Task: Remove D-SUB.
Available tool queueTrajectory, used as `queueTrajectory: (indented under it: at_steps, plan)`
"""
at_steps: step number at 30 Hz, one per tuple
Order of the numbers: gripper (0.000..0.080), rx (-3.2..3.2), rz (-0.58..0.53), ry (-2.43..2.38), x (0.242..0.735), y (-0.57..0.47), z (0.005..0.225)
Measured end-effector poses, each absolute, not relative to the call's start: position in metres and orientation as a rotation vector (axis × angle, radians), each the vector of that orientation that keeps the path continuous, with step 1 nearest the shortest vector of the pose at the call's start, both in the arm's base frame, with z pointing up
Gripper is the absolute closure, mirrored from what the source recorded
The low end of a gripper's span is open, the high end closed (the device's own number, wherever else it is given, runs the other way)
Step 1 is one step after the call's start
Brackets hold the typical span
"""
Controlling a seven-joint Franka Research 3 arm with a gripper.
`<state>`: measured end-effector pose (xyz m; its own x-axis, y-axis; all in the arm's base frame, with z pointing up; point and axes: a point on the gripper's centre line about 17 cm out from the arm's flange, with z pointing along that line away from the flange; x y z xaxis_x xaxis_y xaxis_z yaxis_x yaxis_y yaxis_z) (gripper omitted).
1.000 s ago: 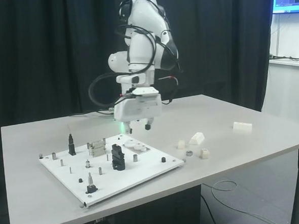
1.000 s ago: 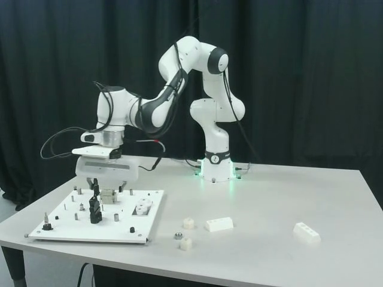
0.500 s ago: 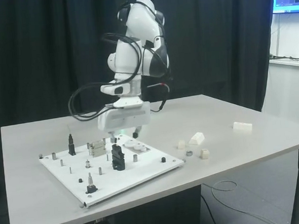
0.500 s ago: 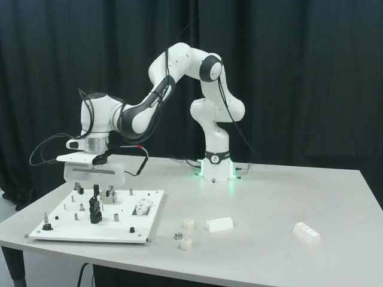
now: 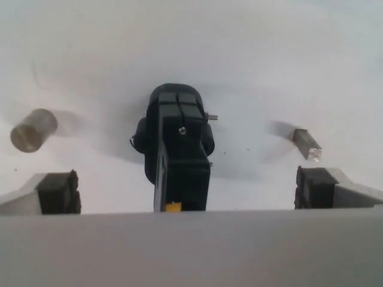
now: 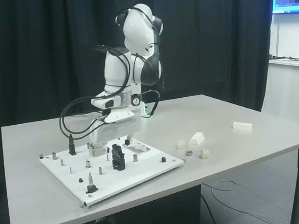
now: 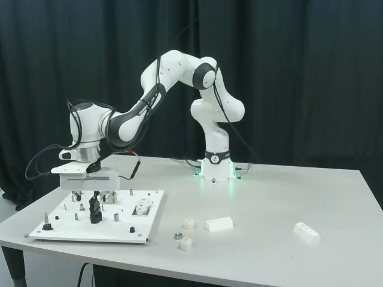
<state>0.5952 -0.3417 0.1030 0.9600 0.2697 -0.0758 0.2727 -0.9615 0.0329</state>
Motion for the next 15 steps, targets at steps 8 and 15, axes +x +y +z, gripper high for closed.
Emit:
queueTrajectory:
  at_steps: [8,15]
  plan:
    - [0.0003,3.102,-0.132,0.435,0.586,-0.341,0.09]
    - [0.0003,3.128,-0.147,0.438,0.58,-0.338,0.084]
